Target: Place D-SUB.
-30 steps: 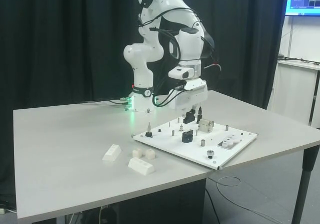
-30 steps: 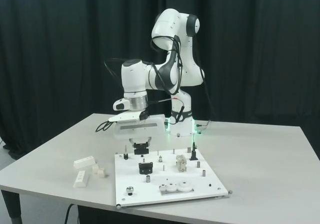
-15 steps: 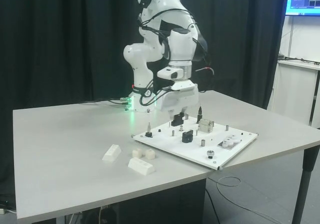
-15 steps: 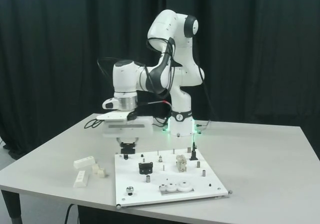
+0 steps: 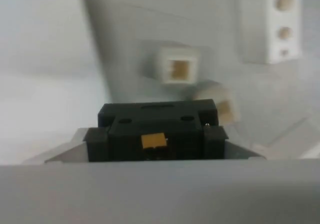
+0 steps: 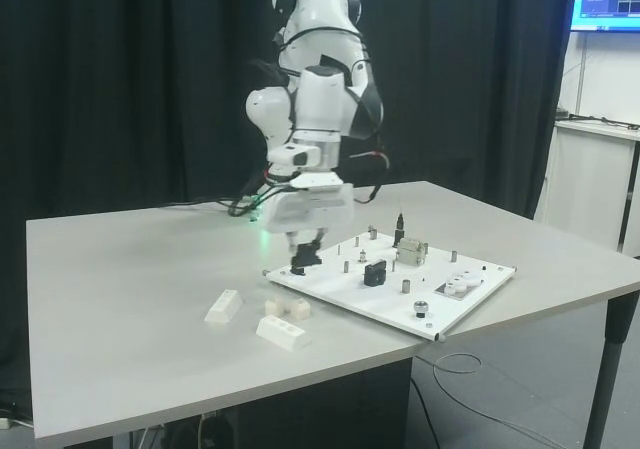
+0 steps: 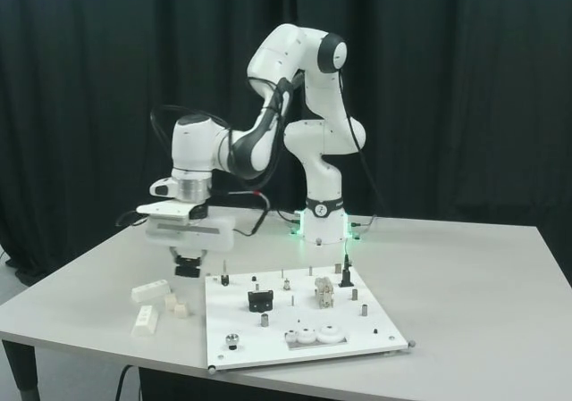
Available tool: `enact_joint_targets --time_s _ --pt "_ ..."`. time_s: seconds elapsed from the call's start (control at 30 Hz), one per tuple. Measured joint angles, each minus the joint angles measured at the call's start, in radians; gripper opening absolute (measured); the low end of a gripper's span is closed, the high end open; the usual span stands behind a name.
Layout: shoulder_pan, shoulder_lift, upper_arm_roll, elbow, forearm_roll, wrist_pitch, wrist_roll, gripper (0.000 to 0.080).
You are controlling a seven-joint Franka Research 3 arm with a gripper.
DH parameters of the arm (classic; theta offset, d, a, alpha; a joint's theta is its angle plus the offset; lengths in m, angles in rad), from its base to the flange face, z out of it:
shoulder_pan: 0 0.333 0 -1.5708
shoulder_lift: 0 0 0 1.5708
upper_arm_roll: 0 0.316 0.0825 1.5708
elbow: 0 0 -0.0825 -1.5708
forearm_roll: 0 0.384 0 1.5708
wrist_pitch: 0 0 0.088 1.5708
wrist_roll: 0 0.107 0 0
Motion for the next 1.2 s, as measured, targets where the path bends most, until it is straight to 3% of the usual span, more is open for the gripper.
enact_joint_targets --time_s 0.2,0.63,0.9,1.2 --pt "-0.055 0.04 0.001 0.019 0.027 0.045 -0.059 0.0379" --pt "-0.135 0.155 0.006 0.097 0.168 0.051 -0.242 0.0379" --pt "-0.162 0.2 0.008 0.138 0.183 0.01 -0.273 0.0379" --pt "-0.18 0.224 0.009 0.177 0.187 -0.026 -0.277 0.0379"
